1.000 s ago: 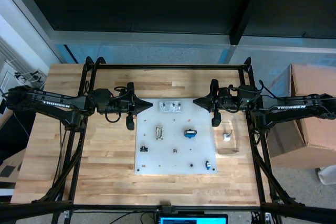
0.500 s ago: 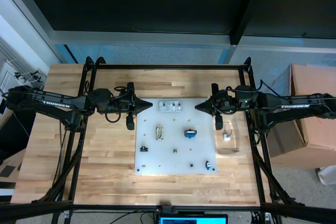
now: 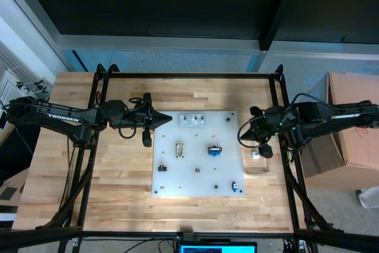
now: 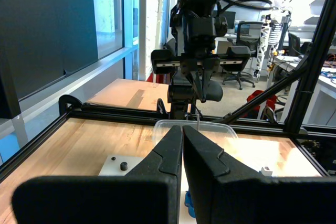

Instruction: Pick the RJ45 connector and install on the taskboard

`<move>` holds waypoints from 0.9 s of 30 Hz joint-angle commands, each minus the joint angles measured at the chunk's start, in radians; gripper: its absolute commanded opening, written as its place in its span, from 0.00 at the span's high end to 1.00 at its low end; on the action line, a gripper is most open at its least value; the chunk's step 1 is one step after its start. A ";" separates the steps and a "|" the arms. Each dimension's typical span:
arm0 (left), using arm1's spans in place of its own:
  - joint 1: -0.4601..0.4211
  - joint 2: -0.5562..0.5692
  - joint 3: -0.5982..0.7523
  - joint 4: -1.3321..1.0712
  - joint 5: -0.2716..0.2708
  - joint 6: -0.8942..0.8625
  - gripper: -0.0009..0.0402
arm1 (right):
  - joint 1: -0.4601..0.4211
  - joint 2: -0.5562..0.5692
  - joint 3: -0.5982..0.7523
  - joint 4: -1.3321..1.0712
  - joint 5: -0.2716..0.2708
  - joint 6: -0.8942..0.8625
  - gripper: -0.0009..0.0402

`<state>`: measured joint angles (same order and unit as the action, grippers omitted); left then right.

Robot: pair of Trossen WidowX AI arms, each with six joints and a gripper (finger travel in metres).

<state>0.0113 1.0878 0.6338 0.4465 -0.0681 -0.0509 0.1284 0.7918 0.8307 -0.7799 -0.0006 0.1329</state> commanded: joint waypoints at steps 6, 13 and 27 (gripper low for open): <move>0.000 0.000 0.000 0.000 0.000 0.000 0.98 | 0.086 0.000 0.058 -0.297 0.035 0.078 0.98; 0.000 0.000 0.000 0.000 0.000 0.000 0.98 | 0.141 0.000 0.115 -0.503 0.033 0.131 0.98; 0.000 0.000 0.000 0.000 0.000 0.000 0.98 | 0.145 0.016 0.138 -0.617 0.012 0.184 0.98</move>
<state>0.0113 1.0878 0.6338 0.4465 -0.0681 -0.0505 0.2737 0.8032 0.9695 -1.3987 0.0090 0.3176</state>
